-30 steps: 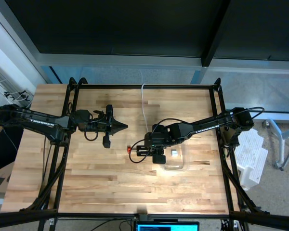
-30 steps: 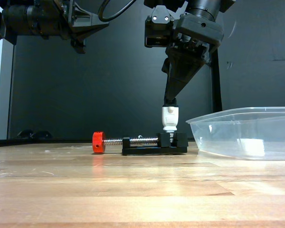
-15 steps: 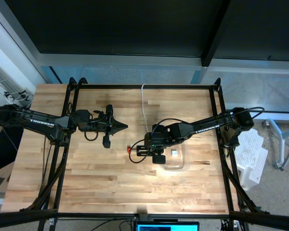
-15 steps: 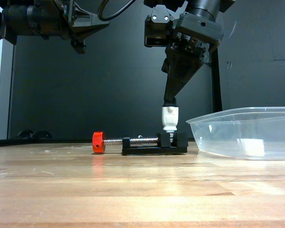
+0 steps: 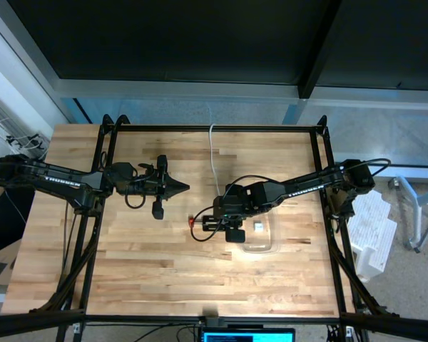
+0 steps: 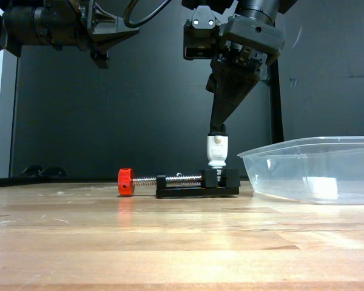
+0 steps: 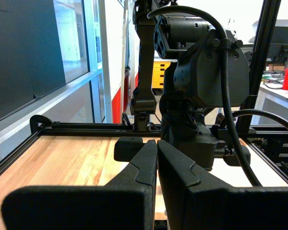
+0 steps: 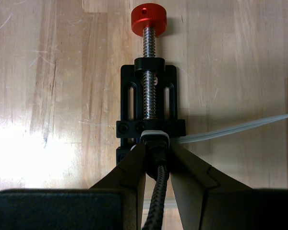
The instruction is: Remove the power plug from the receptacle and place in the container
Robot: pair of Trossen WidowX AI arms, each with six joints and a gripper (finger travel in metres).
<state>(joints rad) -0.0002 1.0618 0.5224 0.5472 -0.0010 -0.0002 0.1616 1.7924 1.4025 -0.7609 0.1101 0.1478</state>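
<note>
Directly above the black vise [image 6: 197, 182], the right gripper [image 6: 217, 127] points straight down. Its fingers [image 8: 133, 167] are closed on either side of the power plug [image 8: 156, 152], gripping it. The plug sits seated in the top of the receptacle [image 6: 216, 150]. This white block stands upright, clamped in the end of the vise farthest from its red knob [image 6: 125, 181]. The vise lies flat on the wooden surface [image 5: 128, 263], its bare screw running from the knob toward the clamped end. A black braided lead [image 8: 156, 196] rises from the plug between the two fingers. A white cord [image 5: 213, 153] trails from the vise toward the far edge of the surface. The container [image 6: 315, 173] rests on the surface just beside the vise, on the side away from the knob and not touching it. A small white square chip [image 5: 257, 226] lies inside the container. The left gripper [image 5: 184, 187] hangs in the air well apart from the vise, on the knob side and higher than the receptacle. Its fingers [image 7: 144, 163] are pressed together with nothing between them.
</note>
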